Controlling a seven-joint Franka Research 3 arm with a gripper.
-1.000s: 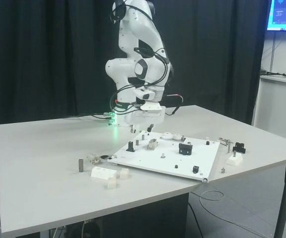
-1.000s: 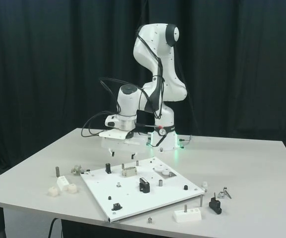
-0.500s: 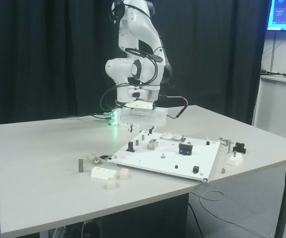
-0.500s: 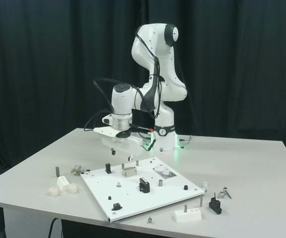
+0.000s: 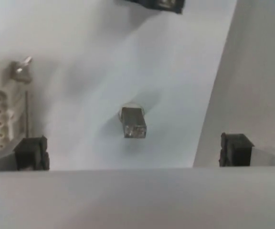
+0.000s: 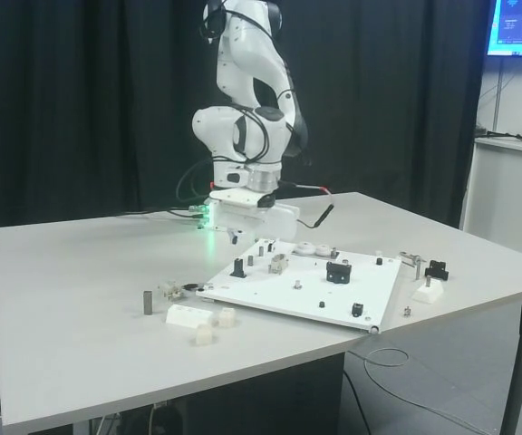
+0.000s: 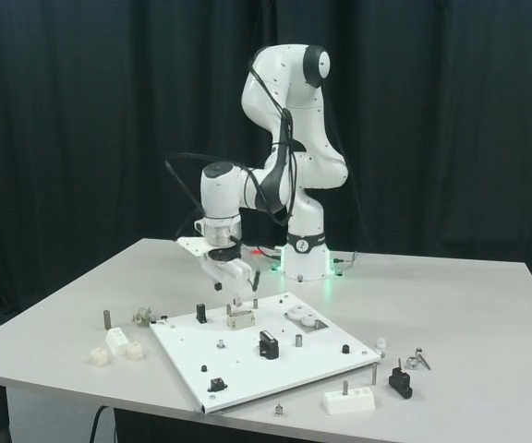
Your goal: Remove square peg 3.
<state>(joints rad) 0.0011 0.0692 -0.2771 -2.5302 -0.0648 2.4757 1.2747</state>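
Square peg 3 stands upright in the white board, between the spread-open, empty jaws — the gripper has swung round and lined up above it; descent and grasp likely come next.

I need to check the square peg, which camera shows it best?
The wrist view: the square peg stands on the white board between the open pincer fingertips. In both room views it is only a tiny post under the pincer.

No legible text or labels anywhere.
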